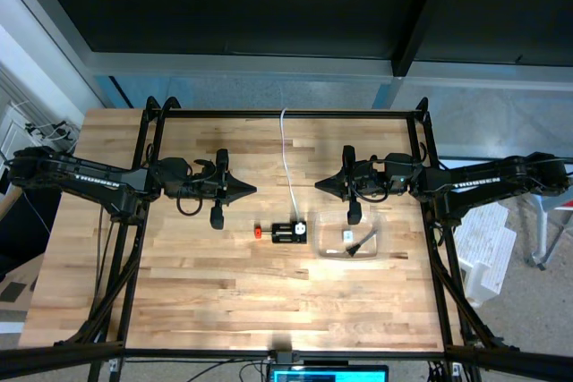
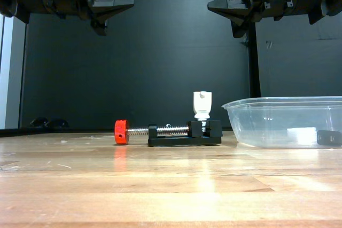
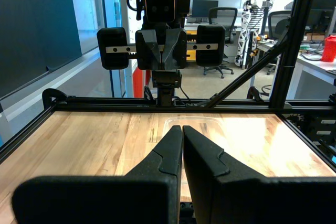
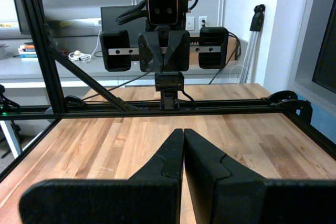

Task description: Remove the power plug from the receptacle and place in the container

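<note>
1. Power plug (image 1: 355, 247) lies inside the container (image 1: 377, 221), a small black shape beside the white sticker (image 1: 346, 235), at 3 o'clock from the receptacle (image 1: 301, 228), whose top stands bare in the vise (image 1: 283, 233).
2. Left hand (image 1: 252, 190) hovers high over the worktop (image 1: 224, 301) at 10 o'clock from the vise, fingers together on nothing. Right hand (image 1: 318, 187) hangs at 1 o'clock, likewise pressed together and empty.
3. The job looks done, so the step in hand is standing clear. Done well, that means both arms keeping their height, away from the white cable (image 1: 287, 158) and the container's rim, so nothing gets nudged.
</note>
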Motion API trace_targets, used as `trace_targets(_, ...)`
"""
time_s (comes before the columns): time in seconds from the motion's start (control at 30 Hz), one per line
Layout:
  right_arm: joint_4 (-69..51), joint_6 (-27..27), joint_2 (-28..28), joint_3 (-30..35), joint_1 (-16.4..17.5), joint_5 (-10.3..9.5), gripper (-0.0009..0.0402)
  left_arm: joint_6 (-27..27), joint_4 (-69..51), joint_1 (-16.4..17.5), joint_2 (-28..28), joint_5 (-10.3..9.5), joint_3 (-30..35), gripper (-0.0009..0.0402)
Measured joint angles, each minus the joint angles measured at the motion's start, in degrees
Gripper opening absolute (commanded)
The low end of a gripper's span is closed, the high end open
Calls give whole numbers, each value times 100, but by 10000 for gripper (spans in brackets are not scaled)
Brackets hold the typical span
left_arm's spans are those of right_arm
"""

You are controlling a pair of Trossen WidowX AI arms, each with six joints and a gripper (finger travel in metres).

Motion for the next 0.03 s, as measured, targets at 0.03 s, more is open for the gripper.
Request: trace_targets(0.03, 0, -2, -2, 0, 0, 0, 0, 0, 0, 0, -2, 0, 0, 0)
